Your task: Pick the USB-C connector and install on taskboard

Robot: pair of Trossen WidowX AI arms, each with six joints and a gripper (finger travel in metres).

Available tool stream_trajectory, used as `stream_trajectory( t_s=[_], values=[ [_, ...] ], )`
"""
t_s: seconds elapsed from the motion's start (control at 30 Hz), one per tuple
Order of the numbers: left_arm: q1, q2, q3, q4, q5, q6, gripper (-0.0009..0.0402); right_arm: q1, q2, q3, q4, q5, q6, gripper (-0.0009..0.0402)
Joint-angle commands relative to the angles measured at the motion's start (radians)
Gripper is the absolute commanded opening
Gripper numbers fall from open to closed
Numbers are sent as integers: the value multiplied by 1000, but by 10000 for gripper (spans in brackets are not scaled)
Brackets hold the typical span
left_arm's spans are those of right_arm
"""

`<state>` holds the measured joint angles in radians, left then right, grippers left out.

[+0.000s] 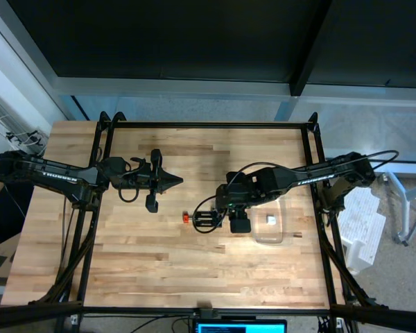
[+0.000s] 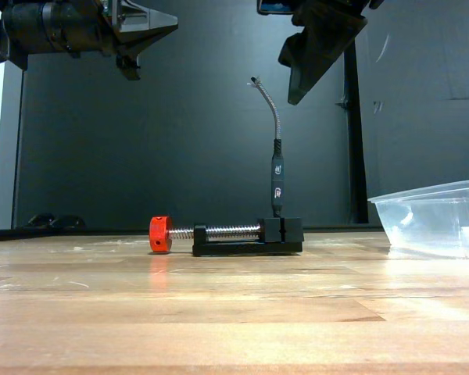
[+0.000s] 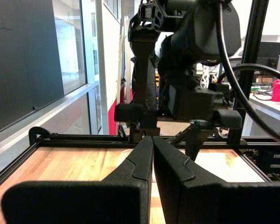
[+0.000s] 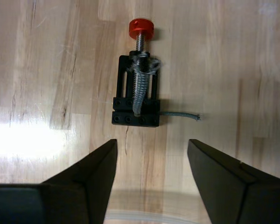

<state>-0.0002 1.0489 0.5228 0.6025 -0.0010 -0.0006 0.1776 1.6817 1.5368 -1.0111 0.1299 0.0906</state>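
— Where was your right gripper at that moment?

— My right gripper [image 4: 151, 145] hung in the air above the taskboard [image 4: 135, 109], pointing straight down at it. Its fingers were spread wide and there was nothing between them.

— And the USB-C plug?

— The USB-C plug [image 2: 277, 176] stood upright in the taskboard, at the end away from the red knob [image 2: 160, 233]. Its short braided cable [image 2: 275, 117] rose from it and bent over at the top toward the knob side. From the low view my right gripper was up and to the side of the cable's tip, not touching it.

— Where did the taskboard sit?

— It sat flat on the worktop [image 1: 159, 263], near the middle, with the knob pointing toward my left arm. A clear tray [image 1: 270, 238] lay near it on the right-arm side, with a small white piece [image 1: 270, 219] inside. I could not tell what that piece was.

— What about your left gripper?

— My left gripper [image 1: 177, 182] was held high over the left half of the worktop, well apart from the taskboard. Its fingers were pressed together on nothing and aimed across at my right arm.
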Motion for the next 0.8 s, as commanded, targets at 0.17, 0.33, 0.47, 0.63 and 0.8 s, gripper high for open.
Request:
stream_trajectory(
  t_s=[0.17, 0.33, 0.47, 0.63, 0.8],
  values=[
    [0, 0, 0, 0, 0, 0, 0, -39, -150, -140, 144, -3, -35, 84],
    [0, 0, 0, 0, 0, 0, 0, -100, -267, -270, 325, -105, -81, -6],
    [0, 0, 0, 0, 0, 0, 0, -134, -354, -382, 494, -110, -91, 9],
    [0, 0, 0, 0, 0, 0, 0, -171, -470, -534, 740, -159, -95, 2],
    [0, 0, 0, 0, 0, 0, 0, -179, -574, -670, 953, -159, -95, 0]
  ],
)
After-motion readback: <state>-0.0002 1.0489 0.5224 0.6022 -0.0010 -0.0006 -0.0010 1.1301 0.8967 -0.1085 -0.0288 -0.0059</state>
